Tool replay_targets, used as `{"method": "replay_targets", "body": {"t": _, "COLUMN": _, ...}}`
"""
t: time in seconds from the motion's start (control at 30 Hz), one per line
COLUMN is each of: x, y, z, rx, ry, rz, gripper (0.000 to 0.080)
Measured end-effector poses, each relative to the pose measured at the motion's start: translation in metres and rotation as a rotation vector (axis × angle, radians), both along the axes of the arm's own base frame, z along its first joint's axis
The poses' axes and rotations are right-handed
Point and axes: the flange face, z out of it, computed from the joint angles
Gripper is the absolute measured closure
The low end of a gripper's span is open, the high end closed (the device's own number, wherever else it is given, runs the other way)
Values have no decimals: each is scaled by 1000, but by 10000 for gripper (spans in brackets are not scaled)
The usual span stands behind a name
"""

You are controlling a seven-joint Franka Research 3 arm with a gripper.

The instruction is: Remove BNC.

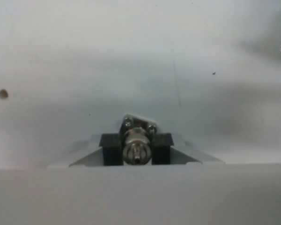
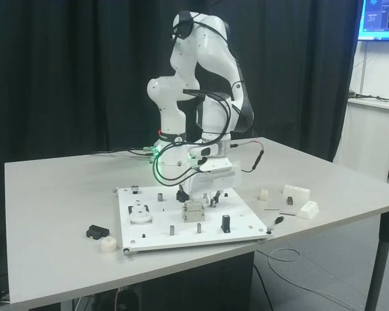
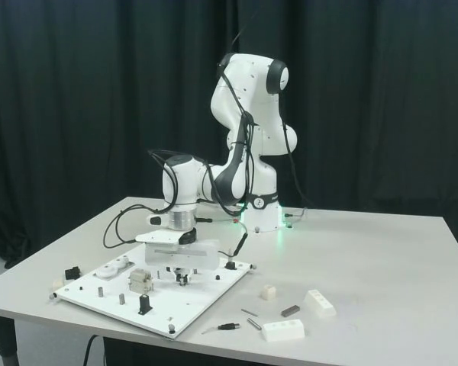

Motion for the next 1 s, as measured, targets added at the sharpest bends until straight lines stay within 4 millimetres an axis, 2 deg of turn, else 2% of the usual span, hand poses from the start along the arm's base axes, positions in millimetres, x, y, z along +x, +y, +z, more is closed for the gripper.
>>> {"method": "replay_targets", "body": {"t": 0.7, "x": 1, "y": -1, "z": 1, "rx": 2, "ry": 4, "rz": 39, "gripper": 676}}
{"method": "replay_targets", "body": {"t": 1.0, "x": 1, "y": -1, "z": 1, "rx": 2, "ry": 6, "rz": 111, "gripper": 676}}
